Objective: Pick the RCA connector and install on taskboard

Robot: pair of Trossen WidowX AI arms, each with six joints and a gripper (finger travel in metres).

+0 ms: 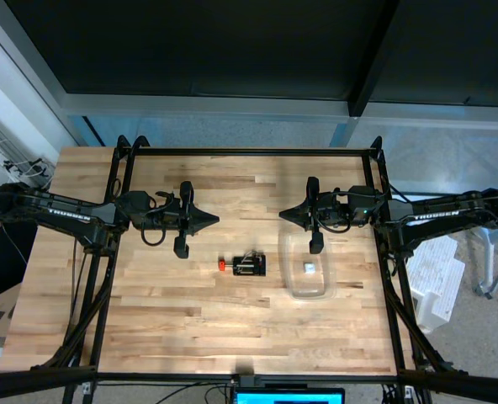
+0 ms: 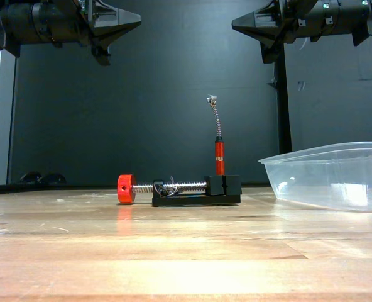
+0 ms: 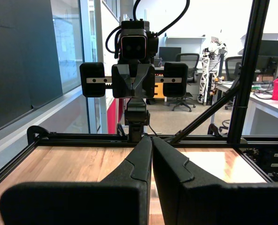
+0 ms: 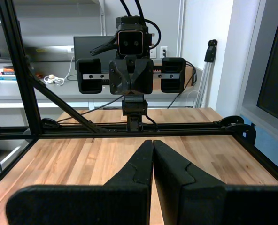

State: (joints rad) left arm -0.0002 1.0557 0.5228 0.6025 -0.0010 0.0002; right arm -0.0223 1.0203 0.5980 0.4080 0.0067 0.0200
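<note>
The red connector [image 2: 219, 157] stands upright on the black vise [image 2: 198, 190], and its braided cable [image 2: 217, 119] curves up from it with nothing holding it. From above, the vise [image 1: 249, 266] lies mid-table with its red knob [image 1: 221, 265] to the left. Only the white block [image 1: 310, 268] sits in the clear tray [image 1: 293, 290]. My left gripper [image 1: 211, 220] hangs high, left of the vise, shut and empty [image 3: 151, 139]. My right gripper [image 1: 284, 215] hangs high over the tray's far edge, shut on nothing [image 4: 152, 142].
The clear tray [image 2: 330, 176] stands right of the vise on the wooden table. A black frame rail [image 1: 249, 152] runs along the table's far edge. Both arms are well above the table top.
</note>
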